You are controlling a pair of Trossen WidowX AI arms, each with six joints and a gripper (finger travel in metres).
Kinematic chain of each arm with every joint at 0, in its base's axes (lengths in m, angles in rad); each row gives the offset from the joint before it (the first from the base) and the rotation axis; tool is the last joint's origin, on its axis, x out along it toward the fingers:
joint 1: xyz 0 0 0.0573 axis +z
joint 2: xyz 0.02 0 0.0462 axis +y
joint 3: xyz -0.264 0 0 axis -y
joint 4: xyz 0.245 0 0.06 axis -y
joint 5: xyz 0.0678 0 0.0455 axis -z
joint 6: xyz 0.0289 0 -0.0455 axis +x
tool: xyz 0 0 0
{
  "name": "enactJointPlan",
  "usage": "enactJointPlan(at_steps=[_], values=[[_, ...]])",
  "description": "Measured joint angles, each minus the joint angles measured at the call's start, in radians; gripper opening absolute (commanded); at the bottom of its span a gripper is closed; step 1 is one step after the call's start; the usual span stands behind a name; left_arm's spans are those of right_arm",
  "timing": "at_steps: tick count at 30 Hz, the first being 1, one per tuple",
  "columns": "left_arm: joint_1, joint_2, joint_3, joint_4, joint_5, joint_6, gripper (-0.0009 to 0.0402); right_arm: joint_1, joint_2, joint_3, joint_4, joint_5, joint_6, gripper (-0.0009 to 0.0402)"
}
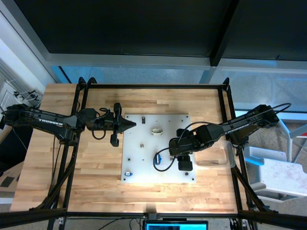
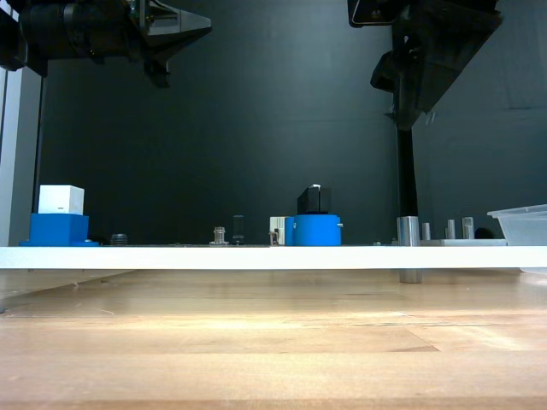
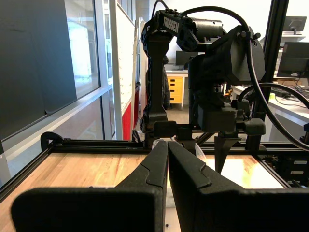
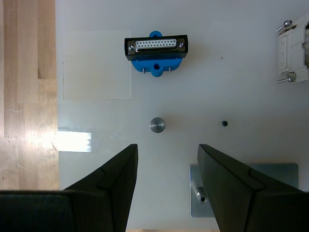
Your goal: Pick the 16mm cylinder and place it in the taskboard
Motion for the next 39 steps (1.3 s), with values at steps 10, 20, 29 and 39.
enactJointPlan(at_steps=[10, 20, 29, 39], values=[[0.0, 0.0, 0.0, 0.0, 0.0, 0.0, 0.0, 0.0, 0.0, 0.0, 0.011, 0.0, 0.0, 0.0172], [0.0, 0.0, 0.0, 0.0, 0.0, 0.0, 0.0, 0.0, 0.0, 0.0, 0.018, 0.0, 0.0, 0.0172], [0.0, 0.0, 0.0, 0.0, 0.0, 0.0, 0.0, 0.0, 0.0, 0.0, 0.018, 0.0, 0.0, 0.0172], [0.0, 0.0, 0.0, 0.0, 0.0, 0.0, 0.0, 0.0, 0.0, 0.0, 0.022, 0.0, 0.0, 0.0172]])
